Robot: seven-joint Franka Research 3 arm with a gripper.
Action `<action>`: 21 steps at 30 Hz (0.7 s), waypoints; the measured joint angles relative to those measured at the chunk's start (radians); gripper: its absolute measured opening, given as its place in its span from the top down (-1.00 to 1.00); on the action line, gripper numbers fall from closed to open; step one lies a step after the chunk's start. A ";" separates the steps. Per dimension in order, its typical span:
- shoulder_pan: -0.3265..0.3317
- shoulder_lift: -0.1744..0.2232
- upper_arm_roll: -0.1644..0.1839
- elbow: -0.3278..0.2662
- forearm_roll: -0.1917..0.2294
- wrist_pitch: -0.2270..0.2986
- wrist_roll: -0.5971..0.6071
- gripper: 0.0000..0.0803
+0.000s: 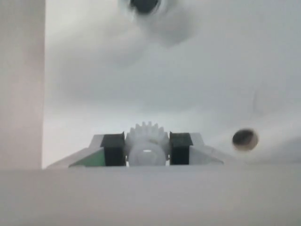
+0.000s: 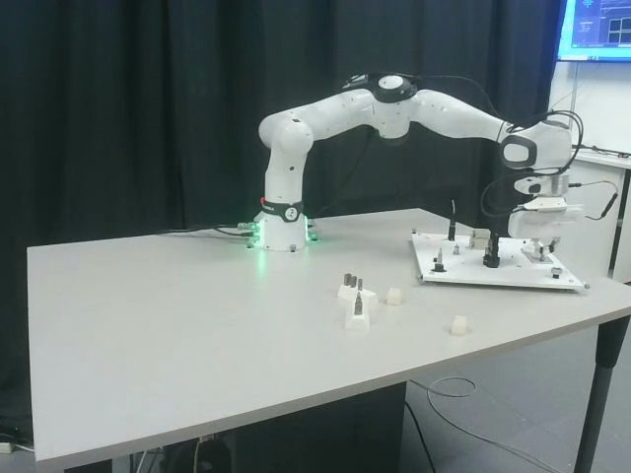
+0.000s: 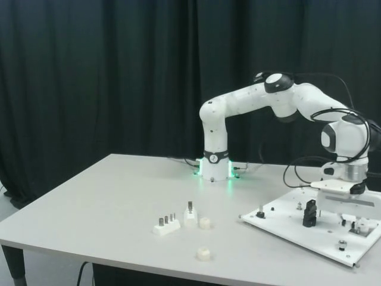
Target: Insert small gear.
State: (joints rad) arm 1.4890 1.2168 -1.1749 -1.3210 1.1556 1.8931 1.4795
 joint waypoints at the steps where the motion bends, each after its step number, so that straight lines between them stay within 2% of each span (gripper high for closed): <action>1: 0.004 0.000 0.003 0.003 -0.004 0.000 0.008 0.50; 21: 0.057 0.022 0.012 0.038 -0.072 0.027 0.128 0.50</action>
State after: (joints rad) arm 1.5460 1.2393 -1.1625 -1.2833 1.0833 1.9198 1.6070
